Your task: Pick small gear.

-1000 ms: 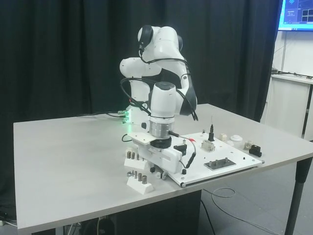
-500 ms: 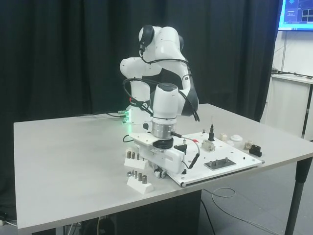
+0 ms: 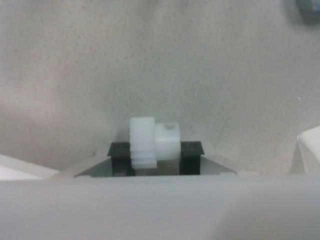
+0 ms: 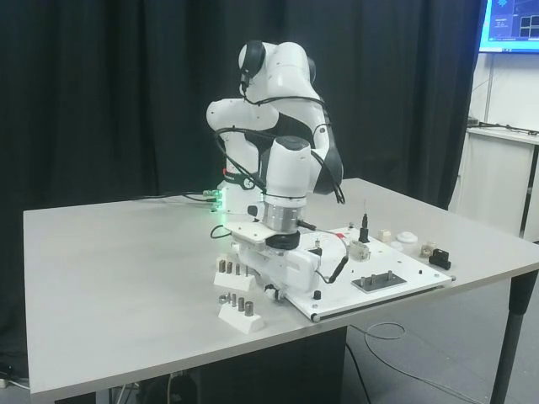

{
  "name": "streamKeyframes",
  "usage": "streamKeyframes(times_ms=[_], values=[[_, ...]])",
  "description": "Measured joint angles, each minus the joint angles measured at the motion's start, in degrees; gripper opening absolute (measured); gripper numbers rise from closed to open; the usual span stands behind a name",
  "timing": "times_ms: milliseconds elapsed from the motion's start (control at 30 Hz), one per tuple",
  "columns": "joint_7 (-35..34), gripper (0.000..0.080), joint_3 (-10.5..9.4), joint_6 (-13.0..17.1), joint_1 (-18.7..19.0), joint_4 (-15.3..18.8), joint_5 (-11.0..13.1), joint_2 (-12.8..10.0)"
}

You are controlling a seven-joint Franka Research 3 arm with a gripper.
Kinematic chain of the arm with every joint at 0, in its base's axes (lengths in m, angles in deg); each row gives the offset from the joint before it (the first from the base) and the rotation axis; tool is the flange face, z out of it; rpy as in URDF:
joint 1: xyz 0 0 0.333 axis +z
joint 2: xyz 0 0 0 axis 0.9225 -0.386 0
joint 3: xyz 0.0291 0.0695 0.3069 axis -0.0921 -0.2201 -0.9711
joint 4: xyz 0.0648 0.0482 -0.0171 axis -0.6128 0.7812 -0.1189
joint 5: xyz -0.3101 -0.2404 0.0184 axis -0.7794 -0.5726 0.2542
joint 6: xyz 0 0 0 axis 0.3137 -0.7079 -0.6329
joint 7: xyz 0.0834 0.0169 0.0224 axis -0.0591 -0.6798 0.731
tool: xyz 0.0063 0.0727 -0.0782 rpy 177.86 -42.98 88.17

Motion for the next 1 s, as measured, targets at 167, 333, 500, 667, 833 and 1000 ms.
streamKeyframes(times_ms=[167, 333, 500, 667, 833, 1000], values=[[-0.07, 0.0192, 0.06, -0.93, -0.01, 0.04, -1.31, 1.01], [-0.22, 0.0192, 0.18, -2.15, -0.03, 0.05, -2.26, 1.99], [-0.27, 0.0192, 0.24, -3.07, -0.07, 0.05, -3.48, 2.90], [-0.42, 0.0192, 0.24, -3.84, -0.07, 0.05, -4.51, 3.60], [-0.53, 0.0192, 0.24, -4.43, -0.06, 0.05, -5.46, 4.14], [-0.75, 0.0192, 0.24, -4.81, -0.04, 0.05, -6.03, 4.50]])
